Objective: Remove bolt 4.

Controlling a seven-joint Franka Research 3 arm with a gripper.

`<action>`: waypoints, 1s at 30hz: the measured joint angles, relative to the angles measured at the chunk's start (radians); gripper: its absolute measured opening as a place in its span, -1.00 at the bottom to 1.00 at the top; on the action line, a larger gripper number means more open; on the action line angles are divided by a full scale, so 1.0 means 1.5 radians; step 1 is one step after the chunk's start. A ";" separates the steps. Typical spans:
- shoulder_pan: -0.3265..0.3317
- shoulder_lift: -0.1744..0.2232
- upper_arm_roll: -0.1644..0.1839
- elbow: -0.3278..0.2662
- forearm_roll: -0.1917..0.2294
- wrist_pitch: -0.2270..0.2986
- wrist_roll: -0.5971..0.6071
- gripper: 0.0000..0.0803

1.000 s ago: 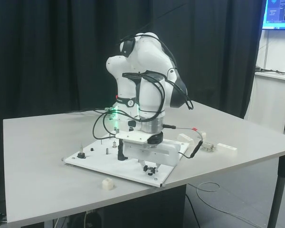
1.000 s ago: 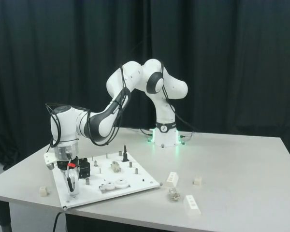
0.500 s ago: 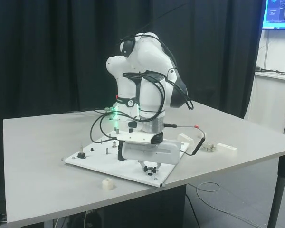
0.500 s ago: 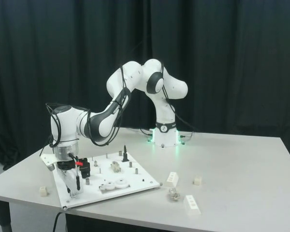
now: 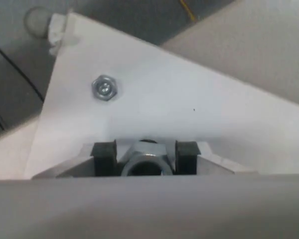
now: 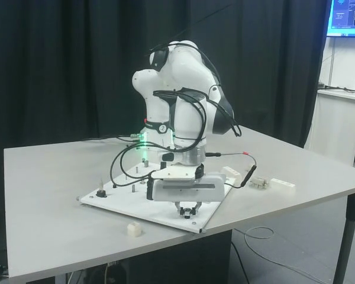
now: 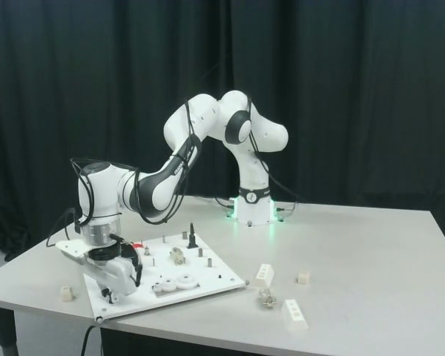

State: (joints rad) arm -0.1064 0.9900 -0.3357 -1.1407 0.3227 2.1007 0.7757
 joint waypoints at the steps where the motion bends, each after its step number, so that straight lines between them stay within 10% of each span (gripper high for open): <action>1: 0.000 0.000 0.000 0.000 0.000 0.000 -0.016 -0.38; 30: 0.000 -0.002 -0.001 0.000 0.014 -0.010 -0.479 -0.38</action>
State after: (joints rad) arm -0.1067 0.9877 -0.3366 -1.1408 0.3438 2.0862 0.0573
